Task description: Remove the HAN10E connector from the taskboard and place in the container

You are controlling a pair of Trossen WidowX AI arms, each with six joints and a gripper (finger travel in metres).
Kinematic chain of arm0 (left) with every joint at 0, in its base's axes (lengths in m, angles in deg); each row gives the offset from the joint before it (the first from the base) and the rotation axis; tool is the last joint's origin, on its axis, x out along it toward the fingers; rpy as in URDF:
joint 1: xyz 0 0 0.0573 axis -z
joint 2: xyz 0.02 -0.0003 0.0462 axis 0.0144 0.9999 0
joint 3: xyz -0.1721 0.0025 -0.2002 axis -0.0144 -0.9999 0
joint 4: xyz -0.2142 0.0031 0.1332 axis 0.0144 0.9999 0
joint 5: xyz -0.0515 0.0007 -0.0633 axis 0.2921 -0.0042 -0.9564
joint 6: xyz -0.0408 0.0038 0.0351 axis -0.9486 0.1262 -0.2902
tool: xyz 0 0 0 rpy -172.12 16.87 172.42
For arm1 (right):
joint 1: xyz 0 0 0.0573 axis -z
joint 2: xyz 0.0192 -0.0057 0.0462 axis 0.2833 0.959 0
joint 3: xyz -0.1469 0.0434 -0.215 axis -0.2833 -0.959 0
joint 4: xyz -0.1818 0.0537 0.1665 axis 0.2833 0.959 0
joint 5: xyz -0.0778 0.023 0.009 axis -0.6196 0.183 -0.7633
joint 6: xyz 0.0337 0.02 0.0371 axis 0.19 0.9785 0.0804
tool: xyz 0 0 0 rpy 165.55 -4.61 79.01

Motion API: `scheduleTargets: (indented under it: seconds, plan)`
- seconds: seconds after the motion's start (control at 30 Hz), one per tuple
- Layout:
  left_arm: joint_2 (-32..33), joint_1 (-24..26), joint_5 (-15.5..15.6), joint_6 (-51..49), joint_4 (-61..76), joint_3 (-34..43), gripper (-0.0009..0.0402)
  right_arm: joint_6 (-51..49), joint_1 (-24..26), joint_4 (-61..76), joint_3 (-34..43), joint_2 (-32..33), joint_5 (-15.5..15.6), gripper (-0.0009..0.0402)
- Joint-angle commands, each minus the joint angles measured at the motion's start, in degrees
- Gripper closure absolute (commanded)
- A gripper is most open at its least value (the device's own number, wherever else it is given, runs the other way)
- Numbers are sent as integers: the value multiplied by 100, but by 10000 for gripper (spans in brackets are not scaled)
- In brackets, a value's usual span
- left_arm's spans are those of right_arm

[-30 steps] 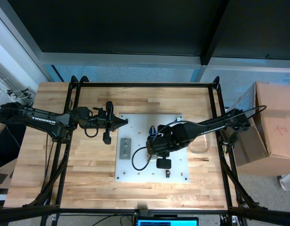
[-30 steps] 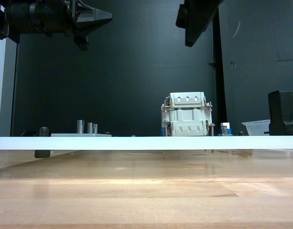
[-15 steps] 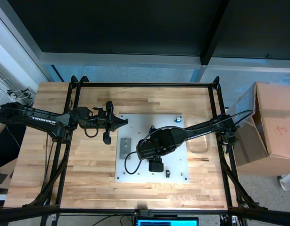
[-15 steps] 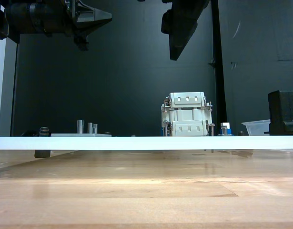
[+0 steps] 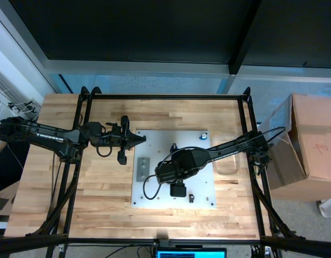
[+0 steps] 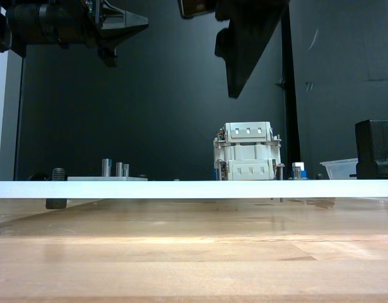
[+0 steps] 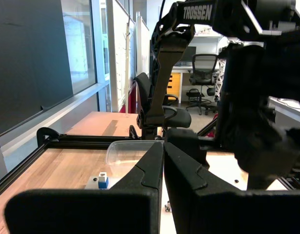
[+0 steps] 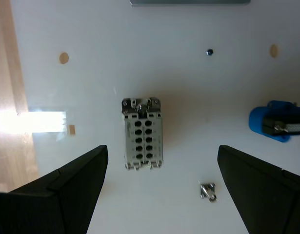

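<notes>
– Logging entry 1, HAN10E connector [image 8: 142, 134]: sitting where?
– Standing upright in its seat on the white taskboard [image 5: 154, 196], touching neither gripper. Showing 2 rows of 5 sockets on its upper face.
– Moving to entry 2, right gripper [image 8: 162, 156]?
– Hanging directly above the connector and, going by the low view, well clear of its top. Fingers [image 8: 67, 190] spreading wide apart, clamping nothing, and framing the connector on either side in the wrist view.
– Taking entry 3, left gripper [image 7: 163, 161]?
– Hovering high at the taskboard's far left corner, pointing in toward the board. Fingers pressing together, clamping nothing.
– Noting entry 4, container [image 5: 229, 164]?
– Lying on the wooden table [image 5: 100, 204] just beside the taskboard's right edge. Clear plastic, sitting apart from the connector.
– Adding sundries?
– Sitting on the taskboard:
  - 1 grey metal plate [image 5: 142, 169] on its left part
  - 1 blue part [image 8: 267, 124] near the connector
  - 1 small metal fastener [image 8: 207, 190] close by the connector
– Standing beyond the table's right edge: 1 cardboard box [image 5: 310, 145].
</notes>
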Motion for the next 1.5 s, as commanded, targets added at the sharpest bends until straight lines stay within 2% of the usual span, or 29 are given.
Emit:
scheduleTargets:
  seconds: [0.03,0.67,0.8,1.07,1.5]
  plan:
    - [2,-2,-2,2,-2,2,393,-11,-11,-203,-201,-4,4,79]
    - [2,0,-2,2,-2,2,393,-24,-61,-1213,-1209,-4,2,81]
    - [2,0,-2,2,-2,2,393,7,-61,-1300,-1266,-4,-2,95]
    - [2,-2,-2,2,-2,2,393,9,-63,-1292,-1266,-7,0,161]
    - [2,0,-2,0,-2,2,393,7,-81,-1287,-1266,-9,2,315]
